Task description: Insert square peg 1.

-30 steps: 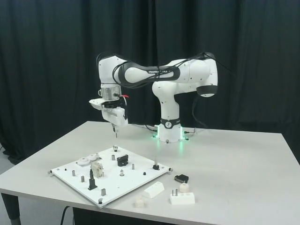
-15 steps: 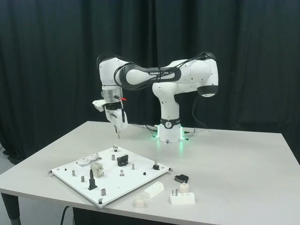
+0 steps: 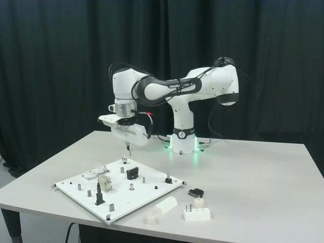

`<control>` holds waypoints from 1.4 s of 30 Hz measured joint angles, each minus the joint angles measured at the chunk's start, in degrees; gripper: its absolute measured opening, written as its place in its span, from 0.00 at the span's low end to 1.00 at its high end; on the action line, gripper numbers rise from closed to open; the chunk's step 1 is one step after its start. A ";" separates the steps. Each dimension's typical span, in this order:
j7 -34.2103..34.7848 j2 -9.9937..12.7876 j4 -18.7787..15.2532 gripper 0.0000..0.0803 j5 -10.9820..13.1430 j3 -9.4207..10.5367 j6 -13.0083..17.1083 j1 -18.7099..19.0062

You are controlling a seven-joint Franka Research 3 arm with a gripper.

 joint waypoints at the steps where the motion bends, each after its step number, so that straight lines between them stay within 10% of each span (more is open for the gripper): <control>1: -0.05 0.00 0.01 0.03 0.01 0.41 0.95 0.13; 16: 2.86 -0.06 -0.41 0.03 6.41 6.12 11.39 -0.12; 42: -0.72 0.00 1.02 0.03 16.77 12.71 16.52 -6.13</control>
